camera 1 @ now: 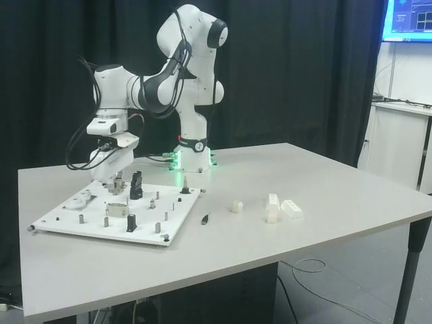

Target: Place waterproof.

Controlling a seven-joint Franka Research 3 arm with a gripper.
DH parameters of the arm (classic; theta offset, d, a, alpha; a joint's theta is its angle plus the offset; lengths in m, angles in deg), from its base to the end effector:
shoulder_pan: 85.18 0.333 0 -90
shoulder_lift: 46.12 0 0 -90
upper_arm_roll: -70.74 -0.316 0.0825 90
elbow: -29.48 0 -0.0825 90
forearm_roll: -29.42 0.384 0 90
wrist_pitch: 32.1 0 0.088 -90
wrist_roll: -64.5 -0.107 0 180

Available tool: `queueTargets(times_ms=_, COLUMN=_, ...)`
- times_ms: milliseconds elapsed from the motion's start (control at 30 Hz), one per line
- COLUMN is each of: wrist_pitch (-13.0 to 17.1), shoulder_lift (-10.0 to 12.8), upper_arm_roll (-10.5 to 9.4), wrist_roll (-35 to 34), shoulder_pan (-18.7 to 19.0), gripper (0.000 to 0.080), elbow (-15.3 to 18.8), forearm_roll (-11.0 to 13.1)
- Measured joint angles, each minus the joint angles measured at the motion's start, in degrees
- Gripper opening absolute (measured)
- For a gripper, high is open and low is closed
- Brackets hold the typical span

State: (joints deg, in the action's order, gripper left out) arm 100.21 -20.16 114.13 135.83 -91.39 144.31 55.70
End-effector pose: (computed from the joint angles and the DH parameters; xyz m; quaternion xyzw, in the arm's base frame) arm 0.4090 -0.4406 0.2852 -0.9981 -0.0586 -0.0167 0.0020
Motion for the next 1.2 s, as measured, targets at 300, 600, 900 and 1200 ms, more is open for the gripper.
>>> queueTargets(times_ms=300, wrist_pitch=0.8, shoulder_lift=0.1, upper_arm_roll=0.00, wrist_roll=0.0, shoulder_pan=0.0, gripper=0.0310, elbow=0.6, forearm_roll=0.0)
queueTargets(times_ms=600, wrist_pitch=1.1, shoulder_lift=0.1, upper_arm_roll=-0.09, wrist_roll=-0.3, shoulder_pan=0.0, gripper=0.0310, elbow=0.6, forearm_roll=0.0)
queueTargets(times_ms=900, wrist_pitch=1.3, shoulder_lift=0.1, upper_arm_roll=-0.14, wrist_roll=-0.5, shoulder_pan=0.1, gripper=0.0310, elbow=0.6, forearm_roll=0.0)
queueTargets(times_ms=1200, wrist_pitch=1.3, shoulder_lift=0.1, upper_arm_roll=-0.14, wrist_roll=-0.8, shoulder_pan=0.3, gripper=0.0310, elbow=0.4, forearm_roll=0.0)
